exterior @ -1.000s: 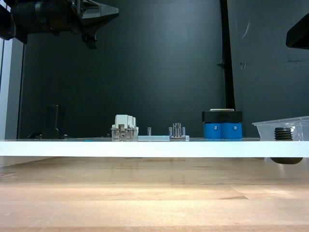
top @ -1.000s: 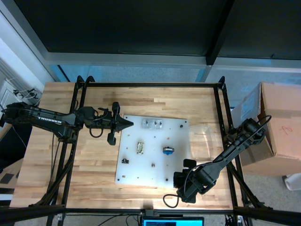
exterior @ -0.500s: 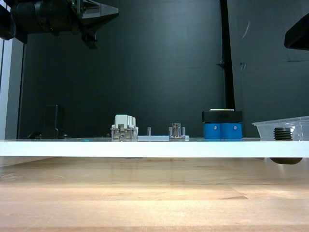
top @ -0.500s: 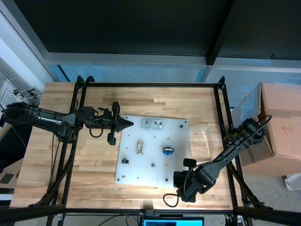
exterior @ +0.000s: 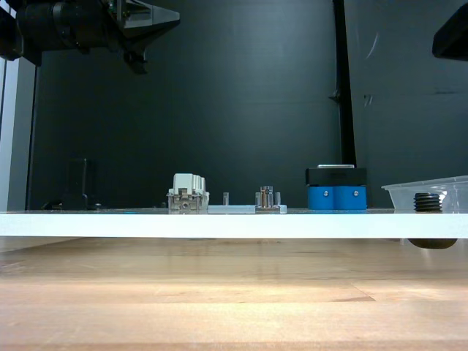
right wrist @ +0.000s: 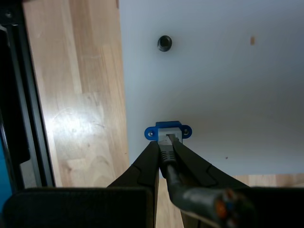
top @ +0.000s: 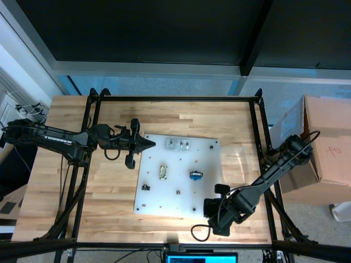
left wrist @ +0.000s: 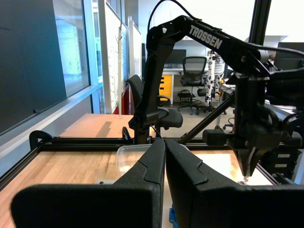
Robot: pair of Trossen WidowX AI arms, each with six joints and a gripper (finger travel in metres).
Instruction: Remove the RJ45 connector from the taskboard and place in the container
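At the near-right corner of the board [top: 164, 197], close to the near edge of the counter [top: 181, 118], the right hand [right wrist: 164, 145] is pinching the network plug [right wrist: 166, 153] by its body, fingers pressed in on either side. The plug's front end lies at the mouth of its blue socket [right wrist: 166, 127]. Whether it is fully seated or part-way out cannot be told. A short cable stub [right wrist: 190, 194] trails behind the fingers.

Change: over the last second the right hand has risen slightly in the low view, and its arm has shifted a little in the high view. The board and the left arm have not moved. Judgement: extraction is under way but not finished, as the plug is not clear of the socket.

The left hand [top: 149, 143] hangs over the board's left edge, well above the surface, fingers pressed together on nothing.

Clearance: the socket stands just inside the board's edge, with bare counter beyond it and a black frame rail [right wrist: 19, 95] past that. The clear container [exterior: 424, 183] sits on the counter just beside the board's right edge, between the board and the counter's right edge. The route to it runs along the board's right edge toward the far side. No board fixture stands in that stretch, but the right arm's own forearm spans it. The plug will probably need lifting above the container's rim before crossing.
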